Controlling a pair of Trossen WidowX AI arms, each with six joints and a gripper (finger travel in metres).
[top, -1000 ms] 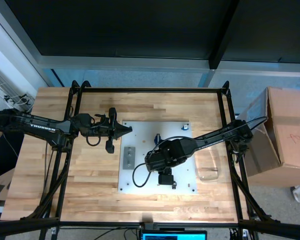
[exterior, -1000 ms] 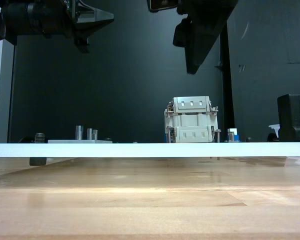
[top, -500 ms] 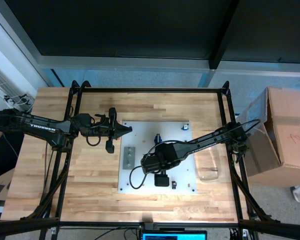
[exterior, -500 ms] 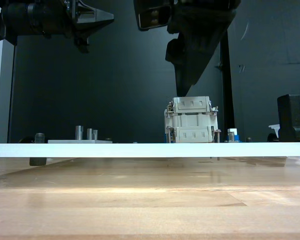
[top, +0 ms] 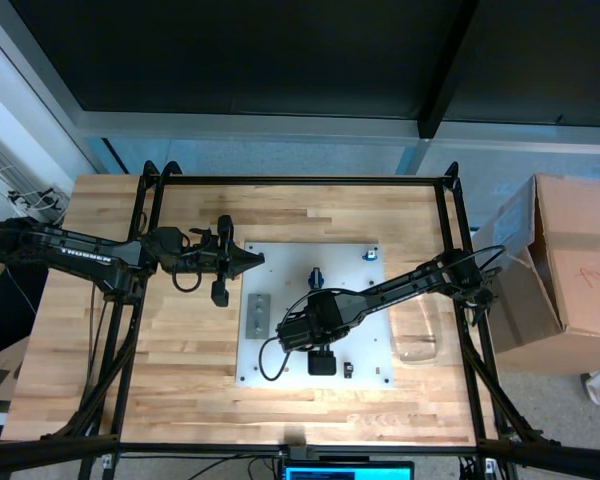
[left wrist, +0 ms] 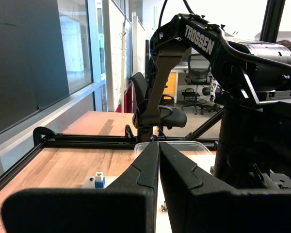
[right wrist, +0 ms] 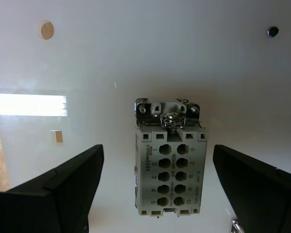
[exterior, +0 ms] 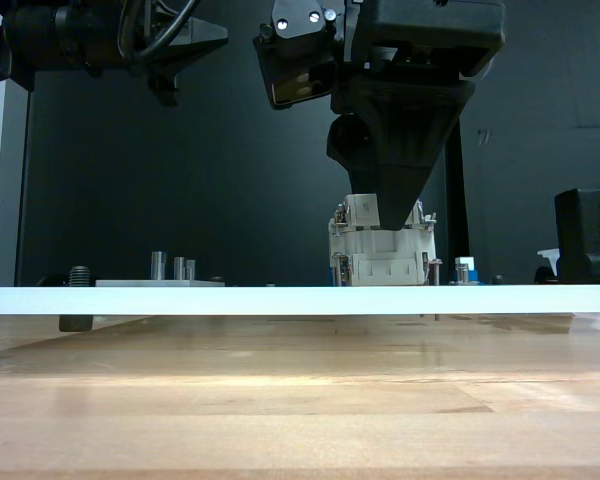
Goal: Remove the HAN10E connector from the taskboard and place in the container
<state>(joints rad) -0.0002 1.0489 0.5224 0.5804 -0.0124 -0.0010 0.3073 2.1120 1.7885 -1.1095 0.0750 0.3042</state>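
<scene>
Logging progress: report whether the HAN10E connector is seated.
Connector seated upright on taskboard, unheld; open right gripper straddles it; left gripper, shut, hangs above the taskboard's left edge.

At table height, a dark finger of the right gripper hides part of the top of the HAN10E connector. You cannot tell if they touch. The connector's bottom sits behind the white edge of the taskboard. From above, the right gripper covers the connector fully. The left gripper, high over the board's left side, is cut off by the picture's top edge. In its own camera, its pressed-together fingers hide part of the clear container.
</scene>
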